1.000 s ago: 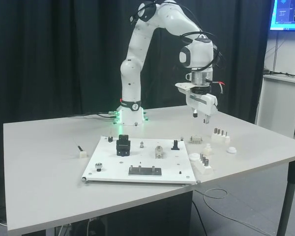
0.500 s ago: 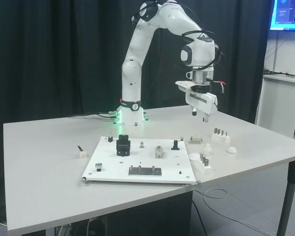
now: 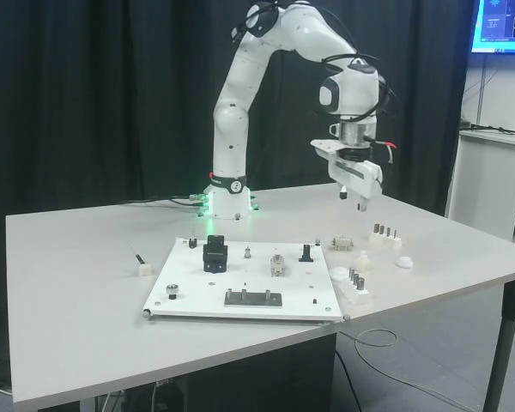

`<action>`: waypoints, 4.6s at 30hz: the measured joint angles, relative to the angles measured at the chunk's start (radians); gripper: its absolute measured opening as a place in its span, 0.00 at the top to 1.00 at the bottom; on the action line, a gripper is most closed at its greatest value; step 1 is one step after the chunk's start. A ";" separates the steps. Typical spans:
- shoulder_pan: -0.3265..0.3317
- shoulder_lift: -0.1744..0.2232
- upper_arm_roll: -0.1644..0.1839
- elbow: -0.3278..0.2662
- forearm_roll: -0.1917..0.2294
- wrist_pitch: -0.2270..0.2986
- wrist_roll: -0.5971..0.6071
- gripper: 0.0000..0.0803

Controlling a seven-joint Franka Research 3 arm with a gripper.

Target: Pick waterproof.

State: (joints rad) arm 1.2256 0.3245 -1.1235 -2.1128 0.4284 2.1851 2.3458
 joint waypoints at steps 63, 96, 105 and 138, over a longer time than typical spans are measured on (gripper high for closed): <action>0.531 0.498 -0.450 -0.141 0.455 -0.155 -0.130 0.00; 0.619 0.747 -0.507 -0.246 0.706 -0.278 -0.211 0.00; 0.625 0.764 -0.483 -0.252 0.744 -0.277 -0.206 0.00; 0.634 0.861 -0.375 -0.253 0.876 -0.257 -0.082 0.00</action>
State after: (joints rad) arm 1.8600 1.1850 -1.4987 -2.3660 1.3039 1.9280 2.2641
